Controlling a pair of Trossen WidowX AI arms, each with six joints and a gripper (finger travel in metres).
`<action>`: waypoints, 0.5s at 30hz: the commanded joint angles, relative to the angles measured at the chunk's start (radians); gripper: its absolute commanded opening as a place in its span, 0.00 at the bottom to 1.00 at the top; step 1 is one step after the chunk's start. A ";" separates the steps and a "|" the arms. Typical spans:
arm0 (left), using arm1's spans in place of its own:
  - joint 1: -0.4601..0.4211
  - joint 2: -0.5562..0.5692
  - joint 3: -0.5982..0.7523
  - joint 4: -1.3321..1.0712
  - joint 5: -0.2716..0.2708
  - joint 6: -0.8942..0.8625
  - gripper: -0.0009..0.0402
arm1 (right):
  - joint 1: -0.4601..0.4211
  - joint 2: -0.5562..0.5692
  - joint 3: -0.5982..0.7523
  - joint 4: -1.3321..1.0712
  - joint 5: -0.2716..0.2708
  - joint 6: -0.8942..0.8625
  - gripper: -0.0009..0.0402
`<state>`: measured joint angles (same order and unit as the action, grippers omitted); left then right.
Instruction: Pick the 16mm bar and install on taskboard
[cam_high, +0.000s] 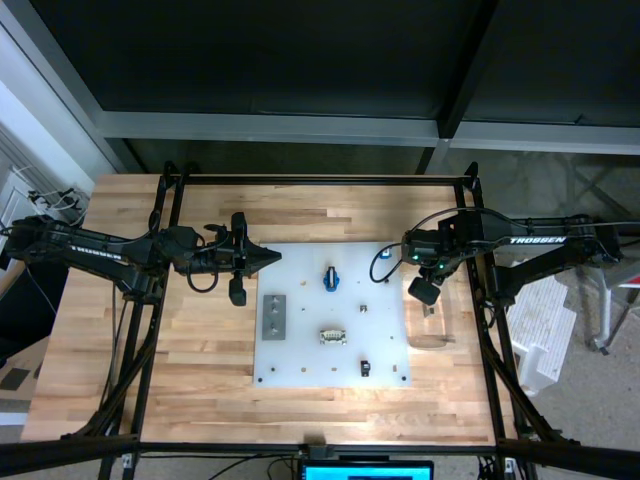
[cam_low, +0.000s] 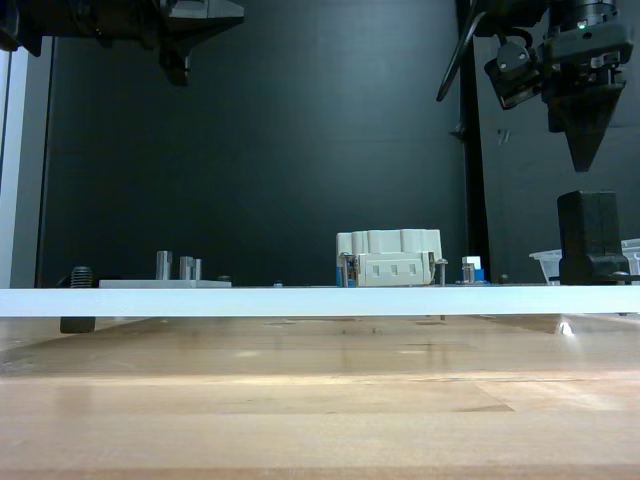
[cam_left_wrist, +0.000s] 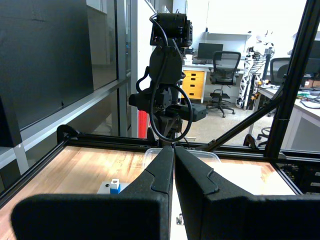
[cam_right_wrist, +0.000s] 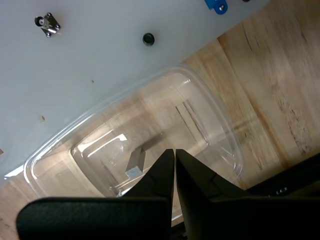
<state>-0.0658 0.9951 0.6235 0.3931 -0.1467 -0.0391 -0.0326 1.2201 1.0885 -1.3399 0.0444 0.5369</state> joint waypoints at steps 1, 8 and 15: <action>0.000 0.000 0.000 0.000 0.000 0.000 0.02 | 0.002 0.000 -0.002 0.000 0.001 0.019 0.08; 0.000 0.000 0.000 0.001 0.000 0.000 0.02 | 0.007 0.000 -0.010 -0.004 0.008 0.042 0.23; 0.000 0.000 0.000 0.000 0.000 0.000 0.02 | 0.031 0.000 -0.041 0.000 0.008 0.066 0.38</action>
<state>-0.0658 0.9947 0.6235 0.3935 -0.1471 -0.0391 -0.0074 1.2205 1.0512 -1.3434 0.0525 0.5995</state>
